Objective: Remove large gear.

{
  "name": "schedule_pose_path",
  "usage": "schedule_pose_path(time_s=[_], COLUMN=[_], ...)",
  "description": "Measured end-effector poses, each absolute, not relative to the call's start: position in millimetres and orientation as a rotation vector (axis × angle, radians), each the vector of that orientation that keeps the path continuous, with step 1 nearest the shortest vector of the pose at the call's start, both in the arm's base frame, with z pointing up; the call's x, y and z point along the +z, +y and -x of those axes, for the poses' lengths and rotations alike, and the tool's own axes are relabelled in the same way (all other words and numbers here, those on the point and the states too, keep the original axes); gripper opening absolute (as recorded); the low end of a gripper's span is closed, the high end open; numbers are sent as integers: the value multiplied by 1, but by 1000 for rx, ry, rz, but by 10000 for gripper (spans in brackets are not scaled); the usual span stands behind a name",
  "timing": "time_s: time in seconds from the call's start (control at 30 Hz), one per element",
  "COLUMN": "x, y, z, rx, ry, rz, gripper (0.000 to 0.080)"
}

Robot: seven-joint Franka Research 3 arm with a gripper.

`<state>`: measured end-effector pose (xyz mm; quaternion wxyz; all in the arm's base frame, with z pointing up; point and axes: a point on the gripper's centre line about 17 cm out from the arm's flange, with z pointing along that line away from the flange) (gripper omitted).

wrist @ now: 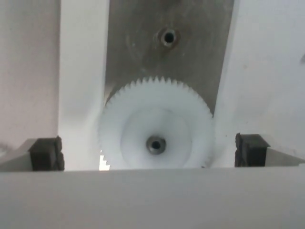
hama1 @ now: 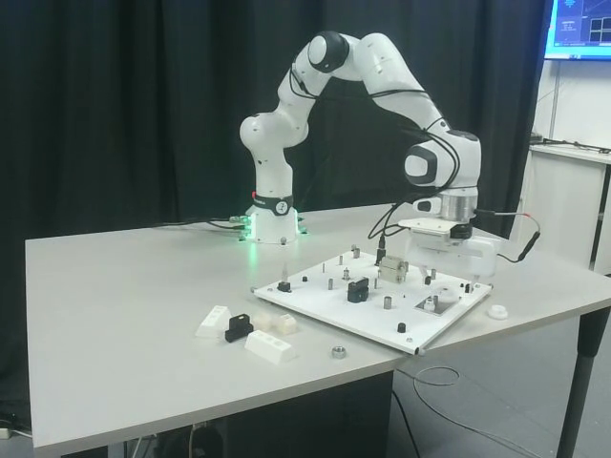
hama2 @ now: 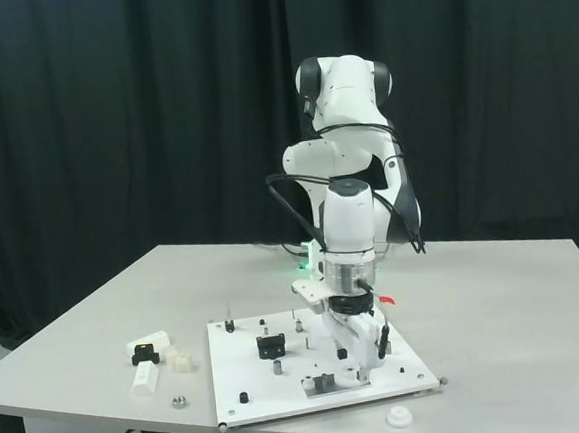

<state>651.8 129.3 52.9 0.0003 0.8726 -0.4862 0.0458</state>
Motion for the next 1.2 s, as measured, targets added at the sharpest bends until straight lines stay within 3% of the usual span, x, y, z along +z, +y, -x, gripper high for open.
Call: schedule_pose_path(time_s=[0.67,0.7,0.87,0.9,1.2], x=[46,46,47,47,46], y=[124,124,125,126,126], z=[-647,-647,-648,-650,-650], rx=[158,158,165,172,175], ry=[-1475,-1475,-1475,-1475,-1481], rz=[-2747,-2747,-2750,-2754,-2753], gripper=[799,609,609,428,428])
